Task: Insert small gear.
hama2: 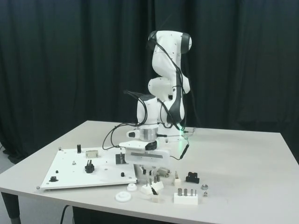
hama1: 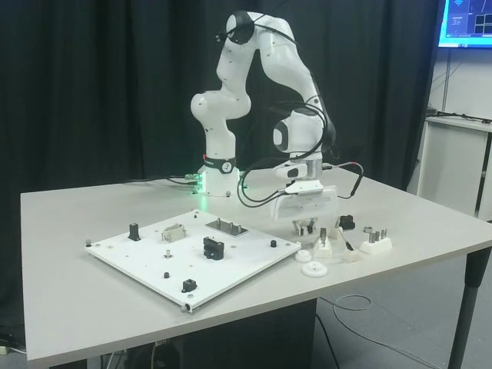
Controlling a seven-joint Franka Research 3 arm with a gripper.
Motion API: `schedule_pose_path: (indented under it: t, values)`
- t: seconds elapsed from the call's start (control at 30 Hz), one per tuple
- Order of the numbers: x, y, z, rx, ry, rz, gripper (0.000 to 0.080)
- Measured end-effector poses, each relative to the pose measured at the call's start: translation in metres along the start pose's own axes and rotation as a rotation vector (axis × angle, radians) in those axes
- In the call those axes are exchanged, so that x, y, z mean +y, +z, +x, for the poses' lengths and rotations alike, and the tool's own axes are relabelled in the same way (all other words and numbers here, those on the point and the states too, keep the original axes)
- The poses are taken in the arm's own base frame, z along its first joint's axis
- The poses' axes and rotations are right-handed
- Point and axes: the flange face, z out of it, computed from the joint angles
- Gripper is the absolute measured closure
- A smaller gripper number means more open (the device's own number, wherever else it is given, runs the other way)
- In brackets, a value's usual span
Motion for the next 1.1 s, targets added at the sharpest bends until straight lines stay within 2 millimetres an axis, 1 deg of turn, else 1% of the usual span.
schedule_pose_path:
  t: [0.13,0.33,1.1]
  values:
    - [-0.001,-0.007,0.003,-0.007,-0.003,0.001,0.0604]
    - [-0.002,-0.012,0.005,-0.015,-0.004,-0.001,0.0604]
    - [0.0,-0.014,0.009,-0.013,-0.021,-0.001,0.0604]
